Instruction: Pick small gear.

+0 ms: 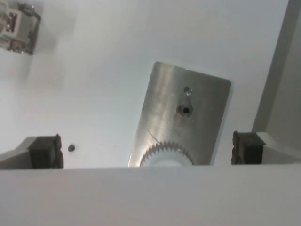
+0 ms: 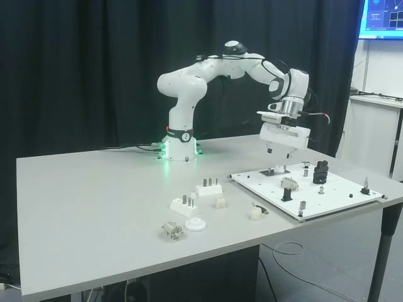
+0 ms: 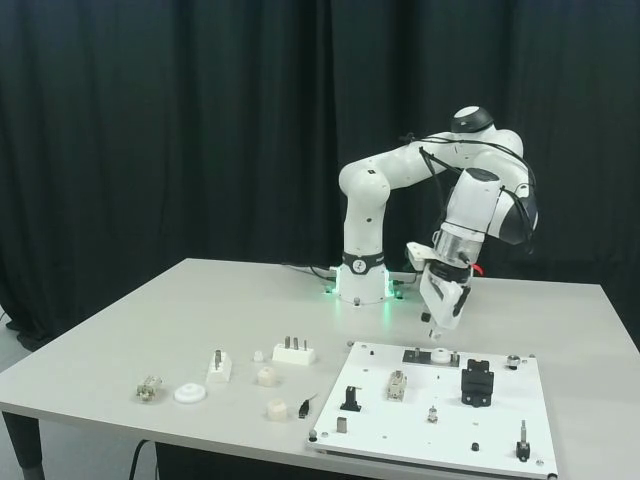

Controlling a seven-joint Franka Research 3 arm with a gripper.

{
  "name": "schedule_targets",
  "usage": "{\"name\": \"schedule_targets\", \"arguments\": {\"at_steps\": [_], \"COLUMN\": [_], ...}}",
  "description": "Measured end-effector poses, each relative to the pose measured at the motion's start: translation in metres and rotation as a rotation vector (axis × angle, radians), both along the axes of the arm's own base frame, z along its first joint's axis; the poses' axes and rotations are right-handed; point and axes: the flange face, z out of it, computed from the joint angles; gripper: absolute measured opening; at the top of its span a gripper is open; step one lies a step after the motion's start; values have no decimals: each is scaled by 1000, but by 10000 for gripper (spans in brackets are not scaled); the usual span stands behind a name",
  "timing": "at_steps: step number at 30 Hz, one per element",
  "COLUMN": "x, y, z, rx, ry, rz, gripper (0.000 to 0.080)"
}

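The gripper (image 1: 146,149) has its two black fingertips (image 1: 46,151) set wide apart, and nothing is between them. In the room views it hangs in the air above the white board (image 3: 500,420), over the far edge of it, and touches nothing.

Directly under the gripper lies a grey metal plate (image 1: 188,117) with two small holes in it. The small gear (image 1: 166,156) sits on the near end of this plate (only its toothed upper half shows in the wrist view, the rest is hidden behind the gripper body). In the second room view the same gear (image 3: 440,355) is a small white disc on the plate at the far edge of the board, just below the fingertips.

The board also carries several small fixtures, among them a black block (image 3: 476,382) and some upright pegs.

On the grey table (image 2: 94,201), well apart from the board, stand other white parts: a large gear (image 2: 196,224) lying flat, a holder with pins (image 2: 210,187) and a small metal connector (image 2: 172,230) near the front edge. The arm's base (image 2: 179,146) is bolted at the back of the table, with a green light around it.
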Motion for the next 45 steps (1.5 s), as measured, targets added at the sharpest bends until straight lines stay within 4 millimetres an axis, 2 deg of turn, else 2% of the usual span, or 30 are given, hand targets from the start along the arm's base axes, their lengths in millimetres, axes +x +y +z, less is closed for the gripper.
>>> {"name": "schedule_targets", "arguments": {"at_steps": [11, 20, 27, 45], "x": [8, 20, 30, 49], "y": [-13, -41, -74, -174], "z": [6, 13, 14, 15], "rx": [-58, -123, -159, -194], "ry": [-13, -14, 2, 72], "rz": [25, 39, 45, 71], "gripper": [800, 800, 800, 800]}}
